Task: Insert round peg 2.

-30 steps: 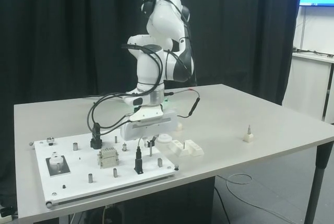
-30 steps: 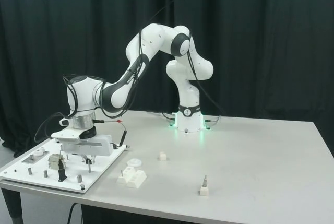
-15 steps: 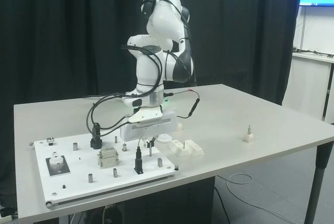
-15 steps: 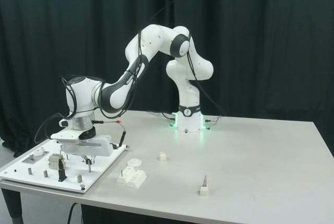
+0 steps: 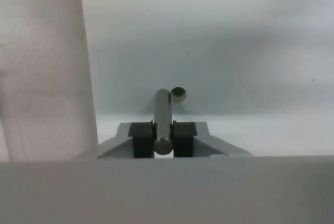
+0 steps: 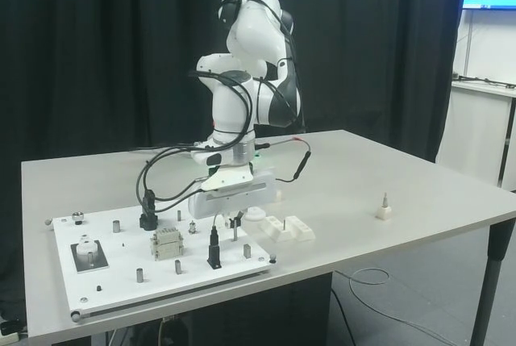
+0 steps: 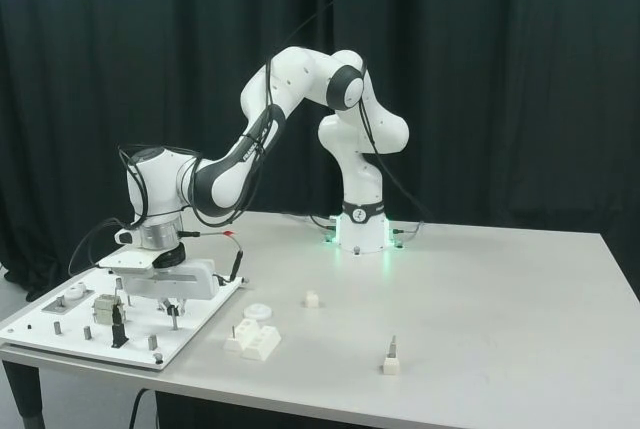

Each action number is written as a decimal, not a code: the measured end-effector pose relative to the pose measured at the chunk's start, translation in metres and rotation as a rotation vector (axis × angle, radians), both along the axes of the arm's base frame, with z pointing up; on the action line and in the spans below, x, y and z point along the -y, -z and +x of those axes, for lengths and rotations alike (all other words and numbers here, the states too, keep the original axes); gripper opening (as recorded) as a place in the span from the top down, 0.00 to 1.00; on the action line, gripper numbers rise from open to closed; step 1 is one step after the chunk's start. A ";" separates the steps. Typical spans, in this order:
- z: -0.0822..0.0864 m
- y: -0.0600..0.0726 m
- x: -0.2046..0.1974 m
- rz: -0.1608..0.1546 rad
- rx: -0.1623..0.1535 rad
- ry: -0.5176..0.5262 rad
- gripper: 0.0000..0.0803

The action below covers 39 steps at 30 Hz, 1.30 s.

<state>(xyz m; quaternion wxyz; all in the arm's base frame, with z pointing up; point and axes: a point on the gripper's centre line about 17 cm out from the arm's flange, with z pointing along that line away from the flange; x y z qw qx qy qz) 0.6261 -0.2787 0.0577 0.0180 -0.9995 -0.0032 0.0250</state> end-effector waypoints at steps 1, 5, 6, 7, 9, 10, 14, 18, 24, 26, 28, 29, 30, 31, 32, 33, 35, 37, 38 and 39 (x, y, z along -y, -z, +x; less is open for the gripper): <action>0.000 0.000 0.000 0.000 0.000 0.001 0.91; 0.000 0.000 0.001 -0.002 0.001 0.001 0.91; 0.000 0.000 0.002 -0.002 0.001 0.002 0.91; 0.001 0.000 0.002 -0.003 0.001 0.002 0.91; 0.001 0.000 0.003 -0.004 0.002 0.002 0.91; 0.001 0.000 0.003 -0.005 0.002 0.002 0.91; 0.002 0.000 0.005 -0.008 0.003 0.002 0.91; 0.003 0.000 0.006 -0.009 0.004 0.002 0.91; 0.002 0.000 0.008 -0.011 0.002 0.005 0.91; 0.001 0.001 0.008 -0.011 0.000 0.006 0.91; 0.001 0.001 0.008 -0.011 -0.002 0.006 0.91; 0.000 0.002 0.008 -0.011 -0.002 0.006 0.91; 0.000 0.002 0.008 -0.011 -0.003 0.006 0.91; 0.000 0.003 0.008 -0.011 -0.004 0.006 0.91; 0.000 0.003 0.008 -0.011 -0.005 0.006 0.91; -0.001 0.004 0.008 -0.011 -0.006 0.006 0.91; -0.001 0.005 0.008 -0.010 -0.007 0.006 0.91; -0.001 0.005 0.008 -0.010 -0.008 0.005 0.91; -0.001 0.005 0.008 -0.010 -0.008 0.005 0.91; -0.001 0.005 0.008 -0.010 -0.008 0.005 0.91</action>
